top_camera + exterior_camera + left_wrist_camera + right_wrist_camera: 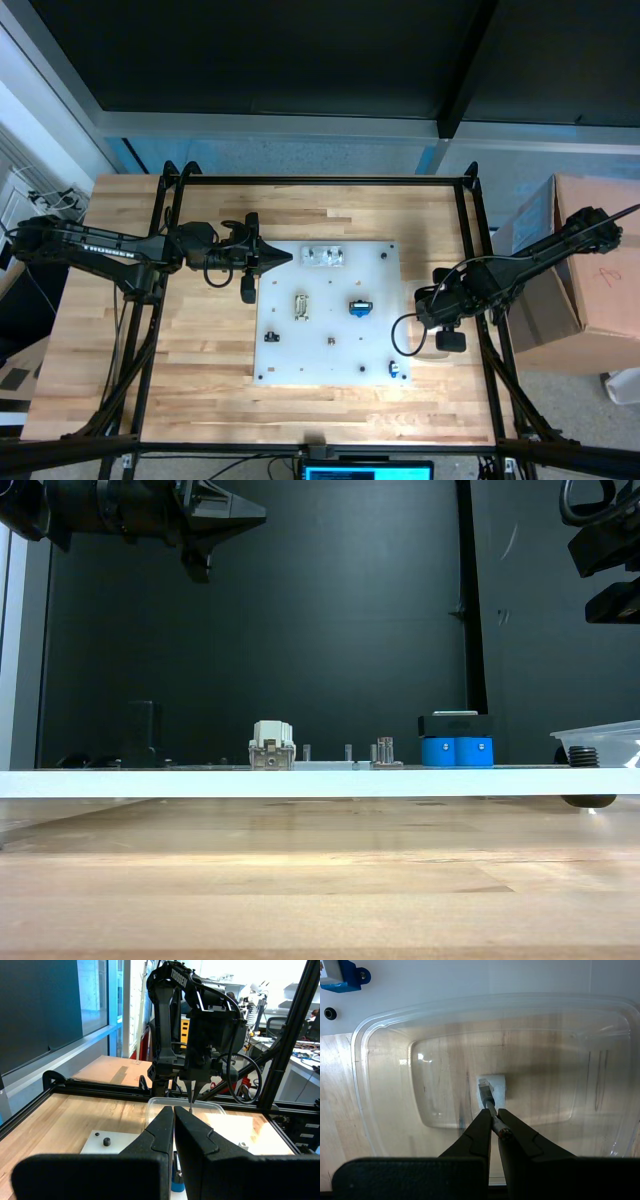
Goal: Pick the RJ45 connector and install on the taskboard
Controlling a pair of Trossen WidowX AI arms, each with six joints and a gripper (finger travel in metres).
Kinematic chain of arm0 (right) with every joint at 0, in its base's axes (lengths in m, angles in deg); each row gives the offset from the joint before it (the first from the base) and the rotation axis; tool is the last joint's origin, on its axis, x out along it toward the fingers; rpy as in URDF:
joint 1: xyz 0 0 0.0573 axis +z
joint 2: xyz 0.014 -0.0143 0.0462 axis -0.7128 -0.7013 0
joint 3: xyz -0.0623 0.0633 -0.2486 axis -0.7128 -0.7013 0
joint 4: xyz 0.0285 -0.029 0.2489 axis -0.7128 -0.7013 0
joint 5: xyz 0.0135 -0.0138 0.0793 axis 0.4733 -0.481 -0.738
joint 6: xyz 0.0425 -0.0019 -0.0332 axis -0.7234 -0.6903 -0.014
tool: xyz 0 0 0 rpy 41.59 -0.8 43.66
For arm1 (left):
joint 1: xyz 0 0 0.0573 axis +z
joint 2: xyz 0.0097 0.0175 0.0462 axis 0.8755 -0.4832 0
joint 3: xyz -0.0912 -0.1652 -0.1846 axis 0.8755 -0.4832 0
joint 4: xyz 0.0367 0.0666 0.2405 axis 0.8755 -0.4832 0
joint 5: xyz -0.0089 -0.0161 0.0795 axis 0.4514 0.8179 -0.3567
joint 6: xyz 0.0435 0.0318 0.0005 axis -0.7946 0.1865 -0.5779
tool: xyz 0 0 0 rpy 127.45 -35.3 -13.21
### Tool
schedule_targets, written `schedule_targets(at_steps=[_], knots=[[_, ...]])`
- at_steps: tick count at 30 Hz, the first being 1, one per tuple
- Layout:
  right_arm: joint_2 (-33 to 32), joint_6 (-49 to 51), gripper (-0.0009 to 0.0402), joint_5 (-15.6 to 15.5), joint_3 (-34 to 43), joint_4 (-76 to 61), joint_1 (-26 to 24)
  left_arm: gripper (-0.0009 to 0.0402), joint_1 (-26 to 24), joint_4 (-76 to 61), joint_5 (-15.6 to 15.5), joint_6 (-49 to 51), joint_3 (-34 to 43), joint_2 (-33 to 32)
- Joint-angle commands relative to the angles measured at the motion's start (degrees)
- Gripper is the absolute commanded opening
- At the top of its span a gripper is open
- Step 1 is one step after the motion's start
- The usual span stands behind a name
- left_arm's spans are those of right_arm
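We find open air over the taskboard (300, 365): the left gripper (283, 257) hangs closed high above its left edge, and the right gripper (494, 1114), pinching the RJ45 connector (485, 1090), hangs above the clear tray (360, 1045). Only a white socket (271, 748), posts (384, 750) and a blue block (456, 748) rise from the board, set apart from one another.

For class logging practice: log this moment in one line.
left gripper: shut, over board edge; right gripper: shut on RJ45 connector, over tray

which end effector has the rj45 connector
The right end effector, over the clear tray, is shut on the RJ45 connector; the left end effector, above the left edge of the taskboard, is shut and empty.
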Motion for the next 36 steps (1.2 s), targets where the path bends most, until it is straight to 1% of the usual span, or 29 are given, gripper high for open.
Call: schedule_targets(at_steps=[1,13,25,36], knots=[[0.0,0.0,0.0,0.1,-0.2,0.0,0.1,0.0001,0.0,0.0,0.0,0.0,0.0,0.0],[0.0,-4.7,0.0,0.3,-2.6,0.3,0.5,0.0001,0.0,0.0,0.0,0.0,0.0,0.0],[0.0,-5.5,0.0,0.7,-4.0,1.7,1.4,0.0001,0.0,0.0,0.0,0.0,0.0,0.0],[0.1,-6.1,0.0,0.7,-3.7,1.3,1.6,0.0001,0.0,0.0,0.0,0.0,0.0,0.0]])
